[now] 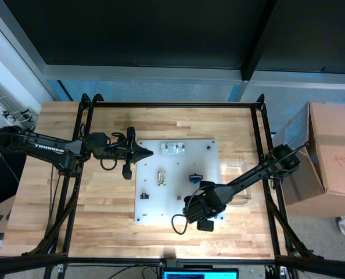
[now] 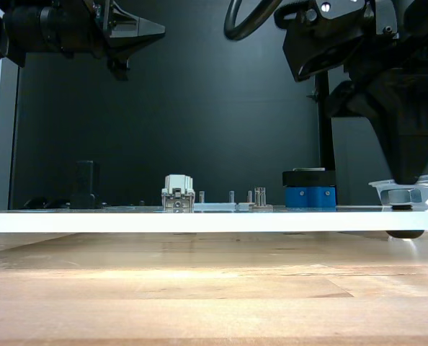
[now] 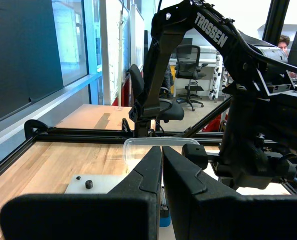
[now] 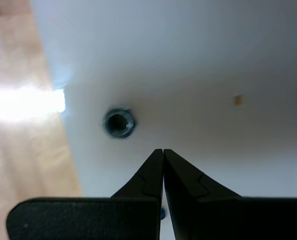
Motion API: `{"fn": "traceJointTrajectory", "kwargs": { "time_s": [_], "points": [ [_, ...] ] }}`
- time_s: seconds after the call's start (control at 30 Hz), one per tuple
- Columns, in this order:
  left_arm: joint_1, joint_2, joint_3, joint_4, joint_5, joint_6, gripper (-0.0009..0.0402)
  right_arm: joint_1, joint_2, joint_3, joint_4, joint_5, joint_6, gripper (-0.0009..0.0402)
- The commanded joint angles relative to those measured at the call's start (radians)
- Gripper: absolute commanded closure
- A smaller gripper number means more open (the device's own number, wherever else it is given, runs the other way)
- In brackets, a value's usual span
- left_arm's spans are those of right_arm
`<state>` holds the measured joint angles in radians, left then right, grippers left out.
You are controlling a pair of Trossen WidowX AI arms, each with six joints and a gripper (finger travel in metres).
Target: Unfasten the M12 nut and place it in the container
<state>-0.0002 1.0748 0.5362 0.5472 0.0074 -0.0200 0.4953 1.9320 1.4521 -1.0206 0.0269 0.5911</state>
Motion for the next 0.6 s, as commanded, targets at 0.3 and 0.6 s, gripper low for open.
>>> {"fn": "traceJointTrajectory", "kwargs": {
  "time_s": [0.3,0.6],
  "points": [
    [0.0,0.0,0.0,0.002,0.0,0.0,0.0393,0.008,0.008,0.013,0.077,-0.132,0.003,0.0393],
    [0.0,0.0,0.0,0.001,0.0,0.0,0.0393,0.011,0.028,-0.002,0.126,-0.124,0.003,0.0393]
  ]
}}
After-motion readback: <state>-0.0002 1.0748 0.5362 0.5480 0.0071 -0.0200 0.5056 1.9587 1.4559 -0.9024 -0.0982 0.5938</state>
